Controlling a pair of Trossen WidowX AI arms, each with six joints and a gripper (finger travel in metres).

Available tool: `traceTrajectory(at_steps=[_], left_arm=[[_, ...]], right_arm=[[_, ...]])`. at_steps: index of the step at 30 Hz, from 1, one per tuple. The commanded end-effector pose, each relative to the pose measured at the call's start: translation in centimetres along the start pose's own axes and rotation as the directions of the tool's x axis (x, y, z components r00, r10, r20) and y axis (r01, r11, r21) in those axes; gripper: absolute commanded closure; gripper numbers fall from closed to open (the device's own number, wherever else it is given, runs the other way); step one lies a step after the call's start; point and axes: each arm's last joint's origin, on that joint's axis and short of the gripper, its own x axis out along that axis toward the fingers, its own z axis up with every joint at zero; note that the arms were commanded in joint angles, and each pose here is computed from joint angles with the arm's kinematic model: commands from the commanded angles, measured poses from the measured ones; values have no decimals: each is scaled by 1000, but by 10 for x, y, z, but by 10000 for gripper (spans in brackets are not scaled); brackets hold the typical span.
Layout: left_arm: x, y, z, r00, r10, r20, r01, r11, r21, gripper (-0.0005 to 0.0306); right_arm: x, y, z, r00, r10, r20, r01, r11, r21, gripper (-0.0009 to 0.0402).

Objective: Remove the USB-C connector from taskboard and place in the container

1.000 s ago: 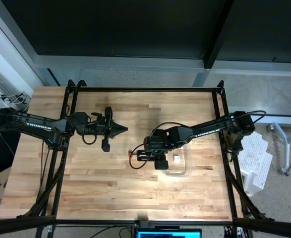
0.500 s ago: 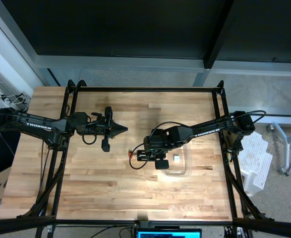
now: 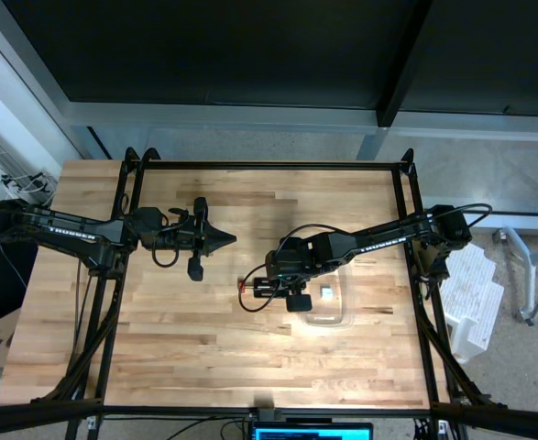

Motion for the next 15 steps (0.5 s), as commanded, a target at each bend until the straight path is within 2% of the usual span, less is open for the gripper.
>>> traceTrajectory(at_steps=[1,15], left_arm=[[0,0,0,1000,0,0,0,1000,0,300],[0,0,0,1000,0,0,0,1000,0,300]], right_arm=[[0,0,0,1000,-3,0,3,1000,-2,392],[-7,-1,1,1000,5,19,-5,1000,0,393]])
